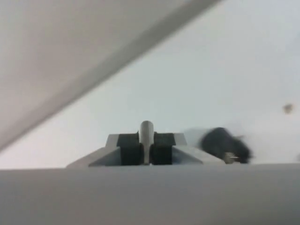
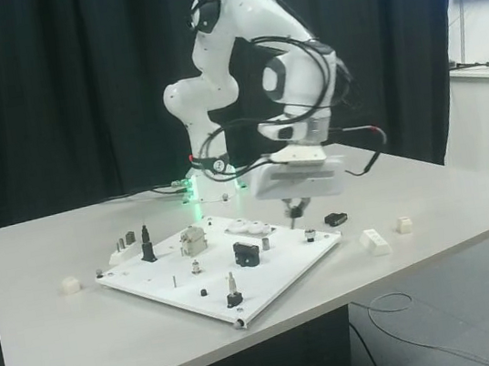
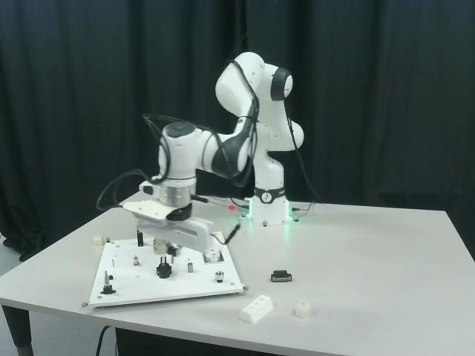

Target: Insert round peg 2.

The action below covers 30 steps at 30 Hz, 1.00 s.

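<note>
My gripper (image 1: 146, 157) is closed on a small grey round peg (image 1: 146, 133), whose rounded tip stands up between my two black fingertip pads (image 1: 129, 149). In the first room view my gripper (image 2: 295, 207) hangs just above the far corner of the white board (image 2: 282, 279), near its edge, and the peg there is too small to make out. In the second room view my gripper (image 3: 172, 249) sits low over the middle of the board (image 3: 126, 293), close to the fixtures, without clearly touching any. A black connector (image 1: 224, 144) lies on the grey table (image 1: 225, 70) just beside the board, and it shows in the first room view (image 2: 336, 219) and the second (image 3: 281, 277) too. A white block (image 2: 375, 241) rests on the table farther out, well apart from my gripper
</note>
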Each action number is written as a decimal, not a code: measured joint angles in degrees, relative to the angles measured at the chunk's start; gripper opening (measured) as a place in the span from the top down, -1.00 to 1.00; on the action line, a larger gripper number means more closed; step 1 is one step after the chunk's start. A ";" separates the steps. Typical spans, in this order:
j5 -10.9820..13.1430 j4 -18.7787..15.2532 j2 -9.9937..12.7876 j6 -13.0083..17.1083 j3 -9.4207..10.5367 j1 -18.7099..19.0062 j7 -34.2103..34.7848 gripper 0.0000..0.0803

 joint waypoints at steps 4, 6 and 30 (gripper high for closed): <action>-0.56 -0.04 -0.06 -0.37 -0.02 -2.43 -2.41 0.85; -0.78 -0.06 -0.08 -0.49 -0.03 -3.72 -3.73 0.85; -0.25 -1.00 -0.33 -0.25 -1.97 -16.91 -21.96 0.85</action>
